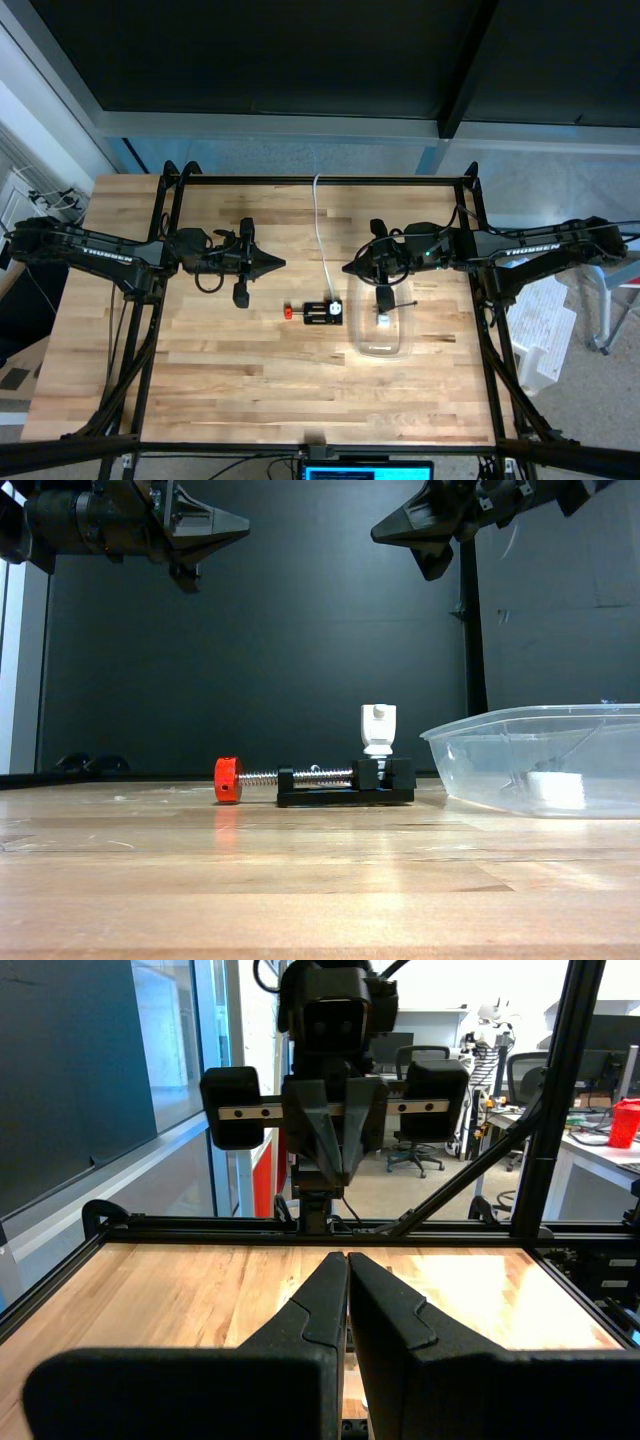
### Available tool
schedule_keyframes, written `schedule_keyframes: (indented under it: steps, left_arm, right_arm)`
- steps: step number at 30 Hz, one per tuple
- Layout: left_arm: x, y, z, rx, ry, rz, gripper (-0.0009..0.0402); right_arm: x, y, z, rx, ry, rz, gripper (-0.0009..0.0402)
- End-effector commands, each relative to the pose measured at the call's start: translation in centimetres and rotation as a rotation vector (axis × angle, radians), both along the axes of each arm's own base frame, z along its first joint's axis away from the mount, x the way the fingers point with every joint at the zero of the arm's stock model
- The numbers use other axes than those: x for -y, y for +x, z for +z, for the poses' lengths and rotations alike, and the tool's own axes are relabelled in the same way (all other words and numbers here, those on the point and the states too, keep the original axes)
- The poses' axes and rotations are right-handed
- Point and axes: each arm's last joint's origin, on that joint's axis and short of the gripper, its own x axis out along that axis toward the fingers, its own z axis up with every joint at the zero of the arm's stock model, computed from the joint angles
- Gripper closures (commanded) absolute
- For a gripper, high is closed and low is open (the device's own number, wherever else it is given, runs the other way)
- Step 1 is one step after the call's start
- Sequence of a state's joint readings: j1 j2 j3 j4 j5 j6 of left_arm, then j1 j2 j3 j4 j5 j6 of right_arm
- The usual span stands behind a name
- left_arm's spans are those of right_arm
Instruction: Remove the power plug from the receptacle and place in the container
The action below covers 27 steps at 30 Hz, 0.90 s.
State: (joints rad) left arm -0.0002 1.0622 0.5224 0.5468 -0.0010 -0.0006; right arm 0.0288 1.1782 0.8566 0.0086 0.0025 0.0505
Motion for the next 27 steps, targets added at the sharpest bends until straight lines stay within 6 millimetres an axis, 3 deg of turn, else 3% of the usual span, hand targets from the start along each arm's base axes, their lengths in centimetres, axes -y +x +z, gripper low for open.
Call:
schedule_keyframes:
  steps: [1, 16, 27]
  left_arm:
    - [0.0, 0.0, 0.0, 0.001, 0.0, 0.0, 0.0393]
    - [0.0, 0.0, 0.0, 0.001, 0.0, 0.0, 0.0393]
    - [0.0, 0.0, 0.0, 0.001, 0.0, 0.0, 0.0393]
  right_arm:
    - [0.4, -0.3, -0.2, 0.06, 0.006, -0.013, 0.0394]
    - [0.6, -2.3, -2.1, 0.31, 0.005, -0.034, 0.0393]
    - [0.9, -3.0, -3.5, 0.329, 0.004, -0.064, 0.0393]
